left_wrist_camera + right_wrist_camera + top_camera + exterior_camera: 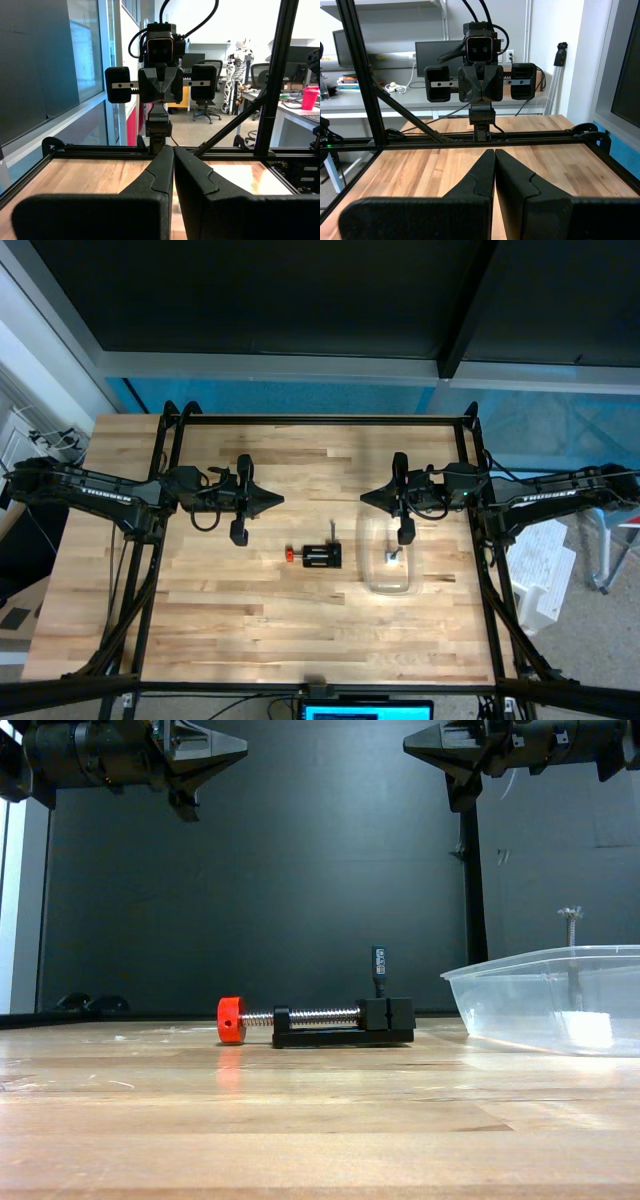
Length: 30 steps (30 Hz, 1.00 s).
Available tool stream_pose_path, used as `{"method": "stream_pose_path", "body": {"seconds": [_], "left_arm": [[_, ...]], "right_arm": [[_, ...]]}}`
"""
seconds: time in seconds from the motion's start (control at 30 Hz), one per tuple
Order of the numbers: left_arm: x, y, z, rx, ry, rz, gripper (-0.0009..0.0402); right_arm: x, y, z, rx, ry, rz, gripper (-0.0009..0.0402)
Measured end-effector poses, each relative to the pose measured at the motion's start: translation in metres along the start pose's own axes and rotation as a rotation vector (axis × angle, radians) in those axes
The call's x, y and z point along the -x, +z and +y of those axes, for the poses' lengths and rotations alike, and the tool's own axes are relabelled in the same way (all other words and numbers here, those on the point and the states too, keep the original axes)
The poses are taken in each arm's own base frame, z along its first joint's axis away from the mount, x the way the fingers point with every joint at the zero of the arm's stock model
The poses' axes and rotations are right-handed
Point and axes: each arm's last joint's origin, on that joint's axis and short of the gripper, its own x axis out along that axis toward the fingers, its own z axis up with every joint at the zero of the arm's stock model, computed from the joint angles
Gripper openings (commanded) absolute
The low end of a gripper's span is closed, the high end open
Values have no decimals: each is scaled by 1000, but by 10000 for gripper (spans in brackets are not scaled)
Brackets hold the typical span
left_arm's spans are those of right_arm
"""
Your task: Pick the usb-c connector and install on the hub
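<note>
The usb-c connector [391, 558] is a small white piece with a thin cable; it lies free inside a clear plastic tub [372, 578], its cable [572, 935] sticking up above the rim. In the low view its white body [589, 1029] shows through the tub wall [520, 995]. The hub [378, 969] is a small dark piece standing upright in a black vise [322, 556] with a red knob [231, 1020] at mid-table. My left gripper [278, 500] hangs high, left of the vise, shut and holding nothing. My right gripper [365, 498], also shut and holding nothing, hovers behind the tub.
Both grippers [240, 750] [410, 742] sit well above the table and point at each other. A black frame [320, 421] runs around the wooden table. Each wrist view looks across at the opposite arm [160, 75] [480, 75].
</note>
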Motion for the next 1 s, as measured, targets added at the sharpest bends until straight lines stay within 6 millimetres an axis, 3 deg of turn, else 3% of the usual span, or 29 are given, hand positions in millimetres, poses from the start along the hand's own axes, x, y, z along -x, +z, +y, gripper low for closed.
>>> {"method": "stream_pose_path", "body": {"seconds": [0.4,0.63,1.0], "left_arm": [[0,0,0,0,0,0,0],[0,0,0,0,0,0,0],[0,0,0,0,0,0,0]], "right_arm": [[0,2,1,22,36,-15,0],[1,-1,2,-107,70,17,0],[7,-2,9,-154,49,332,0]]}}
